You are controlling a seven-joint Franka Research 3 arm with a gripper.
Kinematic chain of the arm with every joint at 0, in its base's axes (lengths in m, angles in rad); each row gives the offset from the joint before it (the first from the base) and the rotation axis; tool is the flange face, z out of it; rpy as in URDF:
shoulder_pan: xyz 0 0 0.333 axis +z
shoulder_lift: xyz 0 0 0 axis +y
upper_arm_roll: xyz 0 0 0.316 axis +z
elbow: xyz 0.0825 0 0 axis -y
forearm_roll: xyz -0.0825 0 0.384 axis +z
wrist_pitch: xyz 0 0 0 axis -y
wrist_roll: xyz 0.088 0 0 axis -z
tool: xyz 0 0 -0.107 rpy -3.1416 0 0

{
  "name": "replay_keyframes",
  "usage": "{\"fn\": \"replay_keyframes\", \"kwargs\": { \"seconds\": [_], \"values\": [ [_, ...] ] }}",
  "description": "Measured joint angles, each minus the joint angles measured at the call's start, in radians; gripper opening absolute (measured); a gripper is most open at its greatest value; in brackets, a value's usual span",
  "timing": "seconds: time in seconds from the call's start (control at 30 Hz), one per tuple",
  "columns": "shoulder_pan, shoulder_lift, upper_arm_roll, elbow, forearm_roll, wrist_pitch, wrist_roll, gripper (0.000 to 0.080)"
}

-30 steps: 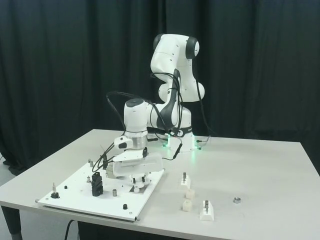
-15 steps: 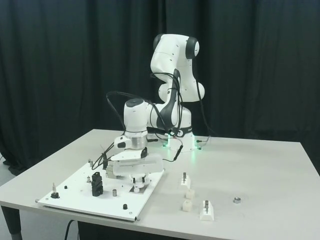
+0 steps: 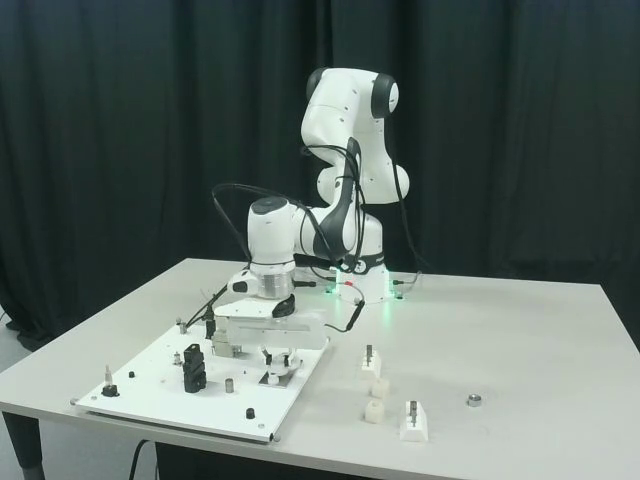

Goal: Insert medium gear.

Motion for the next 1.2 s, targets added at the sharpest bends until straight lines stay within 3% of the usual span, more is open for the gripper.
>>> {"fn": "replay_keyframes", "kwargs": {
  "seconds": [0.57, 0.83, 1.2],
  "values": [
    [0.000, 0.000, -0.001, 0.001, 0.014, -0.004, 0.313, 0.0281],
    [0.000, 0.001, -0.001, 0.002, 0.013, -0.004, 0.294, 0.0281],
    [-0.001, 0.002, -0.001, 0.002, 0.013, -0.004, 0.079, 0.0281]
  ]
}}
